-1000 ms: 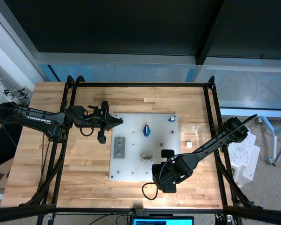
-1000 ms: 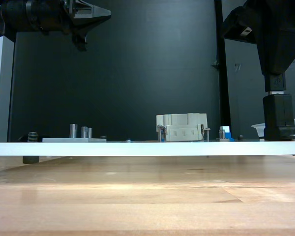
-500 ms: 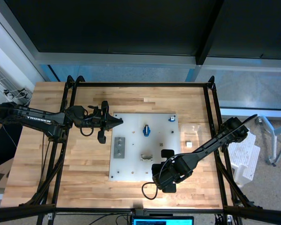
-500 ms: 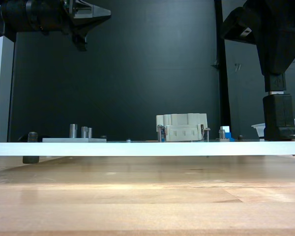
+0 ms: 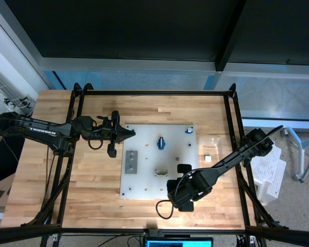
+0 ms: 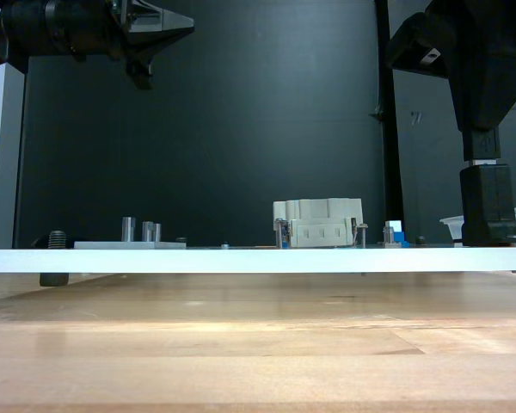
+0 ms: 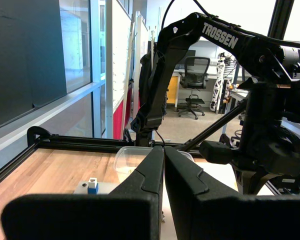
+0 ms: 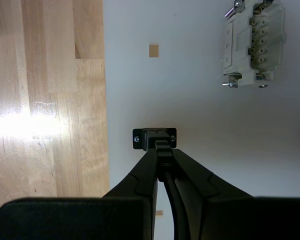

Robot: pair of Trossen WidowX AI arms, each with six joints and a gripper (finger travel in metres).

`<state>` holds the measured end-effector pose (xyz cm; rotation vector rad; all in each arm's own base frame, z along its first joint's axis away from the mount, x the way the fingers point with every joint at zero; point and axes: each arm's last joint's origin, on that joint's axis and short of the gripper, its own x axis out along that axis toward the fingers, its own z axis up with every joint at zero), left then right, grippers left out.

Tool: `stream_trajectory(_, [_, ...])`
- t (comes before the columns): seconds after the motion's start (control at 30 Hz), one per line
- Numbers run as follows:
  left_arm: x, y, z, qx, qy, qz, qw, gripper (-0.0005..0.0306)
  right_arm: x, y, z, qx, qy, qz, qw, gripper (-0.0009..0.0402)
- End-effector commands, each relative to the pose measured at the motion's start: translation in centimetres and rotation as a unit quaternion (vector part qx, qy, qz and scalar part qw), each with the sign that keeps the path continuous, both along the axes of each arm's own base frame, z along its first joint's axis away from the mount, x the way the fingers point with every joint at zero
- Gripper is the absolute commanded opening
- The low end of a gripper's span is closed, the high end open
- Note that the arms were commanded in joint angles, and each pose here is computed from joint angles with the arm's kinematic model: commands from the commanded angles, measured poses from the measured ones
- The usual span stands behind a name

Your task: Pick the USB connector and install on taskboard

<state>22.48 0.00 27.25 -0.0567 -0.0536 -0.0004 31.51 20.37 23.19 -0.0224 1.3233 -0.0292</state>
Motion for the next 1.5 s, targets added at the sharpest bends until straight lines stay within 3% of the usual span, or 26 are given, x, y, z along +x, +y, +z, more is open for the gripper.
stream_trajectory(0.03, [0.0, 0.0, 0.0, 0.0, 0.0, 0.0, 1.0, 0.0, 0.1, 0.0, 0.2, 0.003, -0.005, 0.0, 1.0, 0.0044])
stream_trajectory(0.37, [0.0, 0.0, 0.0, 0.0, 0.0, 0.0, 1.0, 0.0, -0.1, 0.0, 0.6, 0.006, -0.01, -0.002, 1.0, 0.0119])
stream_trajectory(0.7, [0.0, 0.0, 0.0, 0.0, 0.0, 0.0, 1.0, 0.0, -1.1, -0.8, 2.6, 0.0, -0.025, -0.002, 1.0, 0.0168])
stream_trajectory(1.0, [0.0, 0.0, 0.0, 0.0, 0.0, 0.0, 1.0, 0.0, -2.3, -1.5, 4.3, 0.007, -0.035, 0.002, 0.999, 0.0169])
stream_trajectory(1.23, [0.0, 0.0, 0.0, 0.0, 0.0, 0.0, 1.0, 0.0, -3.4, -2.2, 4.5, 0.009, -0.041, 0.006, 0.999, 0.0166])
stream_trajectory(1.5, [0.0, 0.0, 0.0, 0.0, 0.0, 0.0, 1.0, 0.0, -4.9, -3.9, 4.9, 0.019, -0.061, 0.015, 0.998, 0.0111])
